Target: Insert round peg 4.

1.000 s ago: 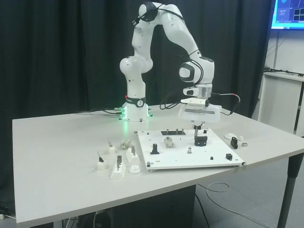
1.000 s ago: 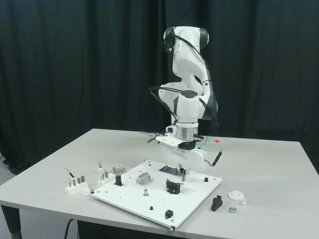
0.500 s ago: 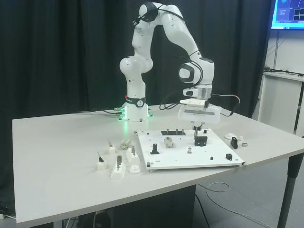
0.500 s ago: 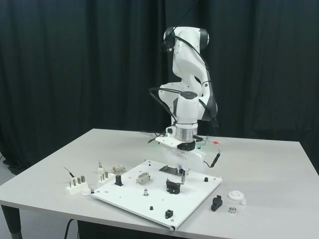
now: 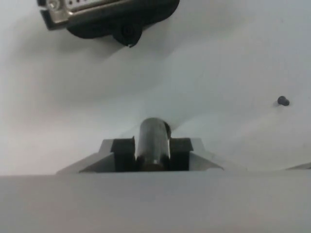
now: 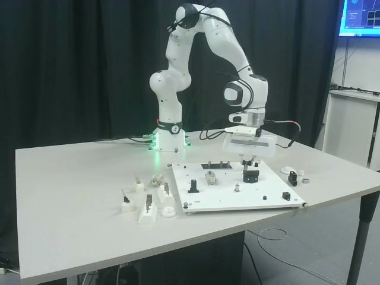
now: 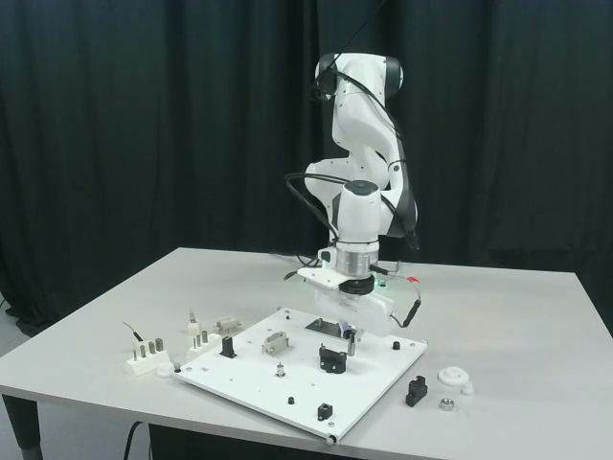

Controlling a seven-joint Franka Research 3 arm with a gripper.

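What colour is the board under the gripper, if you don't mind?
White; the board shows best in the second room view.

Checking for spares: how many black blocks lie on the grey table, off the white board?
1: the black block beside the white gear; others may be hidden.

Robotics lab / test cell. Black curtains (image 7: 144,125) enclose the space behind a grey counter (image 6: 71,184). White arm (image 6: 196,65) bolted on it, green light at its base. White board (image 7: 287,379) with fixtures and small white part holders (image 6: 145,208) laid out. Monitor (image 6: 359,18) far right, white cabinet (image 6: 350,124) below it.
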